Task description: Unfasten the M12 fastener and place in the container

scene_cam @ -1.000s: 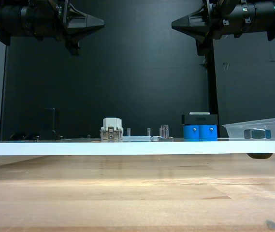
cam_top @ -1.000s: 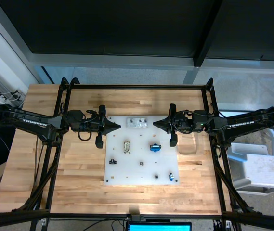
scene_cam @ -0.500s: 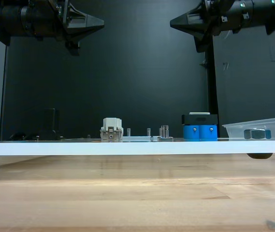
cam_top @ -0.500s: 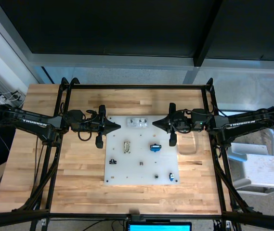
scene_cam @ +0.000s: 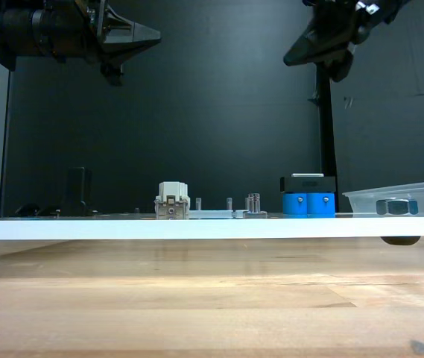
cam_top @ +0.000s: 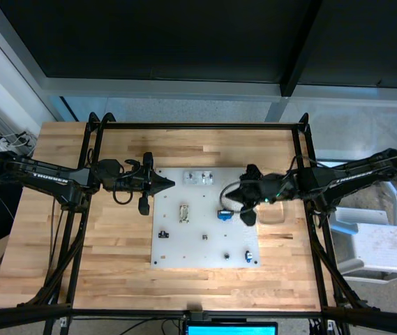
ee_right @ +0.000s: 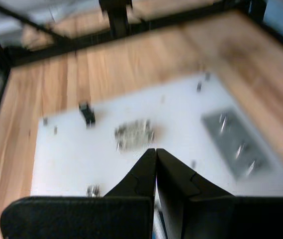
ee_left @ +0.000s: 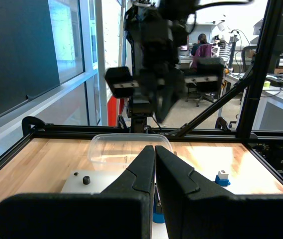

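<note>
- Wooden table [cam_top: 100, 244] carried the white task board [cam_top: 184, 246]; the clear container [scene_cam: 414, 189] sat just off the board's right edge.
- M12 nut [scene_cam: 396, 206] sat on its stud by the board's near right edge. High view put it apart from the container, not inside.
- Left gripper [ee_left: 154, 149], fingers pressed together, hung high over the board's left edge, looked parked.
- Right gripper [scene_cam: 289, 58], fingers also together, hovered high above the board's right half, tilted down, well apart from the nut.
- Step looked like approach. It likely needed spread fingers before descent, centring over the nut, a grip on the flats, and no lift until free of the threads.
</note>
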